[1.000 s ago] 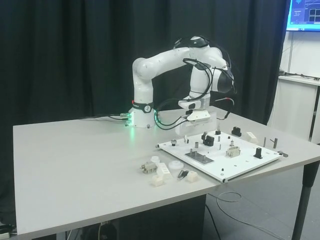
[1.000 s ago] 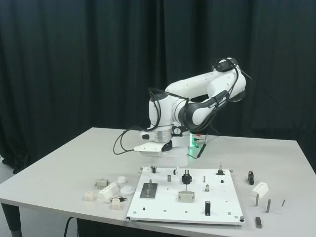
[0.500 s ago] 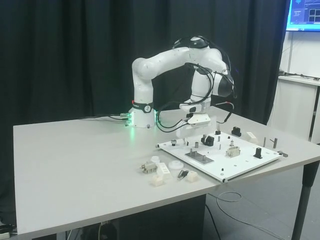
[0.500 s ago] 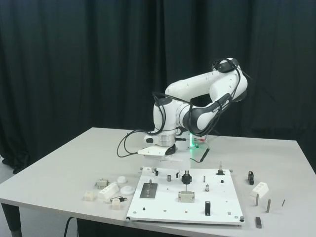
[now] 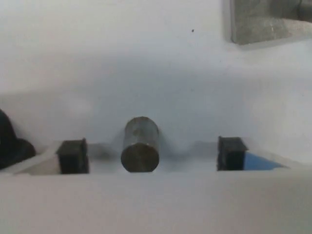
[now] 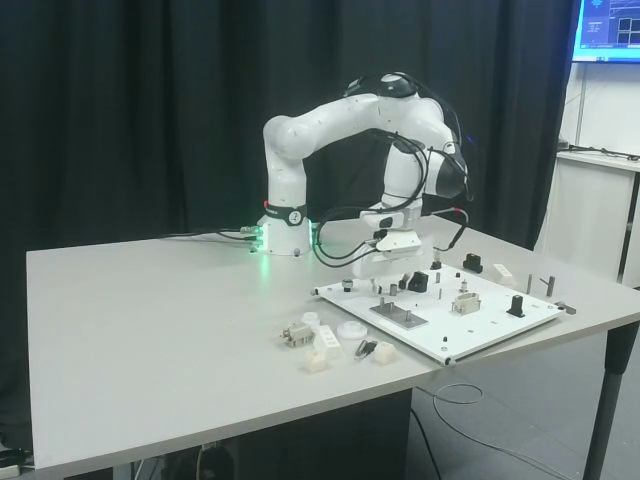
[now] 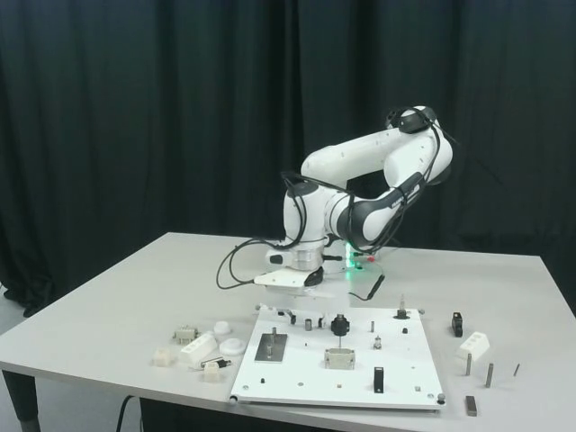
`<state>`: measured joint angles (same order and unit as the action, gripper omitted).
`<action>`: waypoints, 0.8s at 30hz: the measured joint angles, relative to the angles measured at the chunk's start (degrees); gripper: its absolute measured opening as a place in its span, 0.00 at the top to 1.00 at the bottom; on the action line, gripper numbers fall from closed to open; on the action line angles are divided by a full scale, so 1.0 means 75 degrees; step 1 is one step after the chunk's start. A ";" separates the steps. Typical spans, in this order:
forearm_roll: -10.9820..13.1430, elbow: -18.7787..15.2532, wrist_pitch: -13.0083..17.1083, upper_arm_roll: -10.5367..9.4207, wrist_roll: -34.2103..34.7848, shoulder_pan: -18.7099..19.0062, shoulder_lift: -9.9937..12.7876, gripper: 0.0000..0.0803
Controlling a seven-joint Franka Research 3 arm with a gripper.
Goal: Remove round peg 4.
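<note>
On the left of the table lie loose white parts, clear of the work. Next comes the white board, which carries upright pegs and black fixtures. The arm's end effector is down low at the board's rear left corner.

In the wrist view, the left fingertip and the right fingertip stand spread, with open space on both sides of the round peg. The peg stands upright in the board between them, touching neither, and sits closer to the left fingertip than to the right. A grey metal plate lies further off on the board.

Step in hand, as judged: final approach before the grasp. To perform it well:

1. Shift the end effector sideways until the peg is centred between the pads, so that neither pad pushes it first and binds it in its hole.
2. Lower enough for the pads to cover the peg's side, without striking the board.
3. Close squarely on the peg.
4. Pull straight along the peg's axis; any tilt is likely to jam it.
</note>
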<state>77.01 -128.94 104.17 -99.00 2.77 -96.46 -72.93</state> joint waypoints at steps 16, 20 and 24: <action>0.0081 -0.0002 0.0054 -0.0041 0.0064 0.0021 0.0047 0.81; 0.0069 -0.0006 0.0050 -0.0024 0.0064 0.0032 0.0048 0.81; 0.0016 -0.0015 -0.0005 0.0058 0.0064 0.0066 0.0051 0.81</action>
<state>77.13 -129.05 104.14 -98.57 3.25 -95.97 -72.54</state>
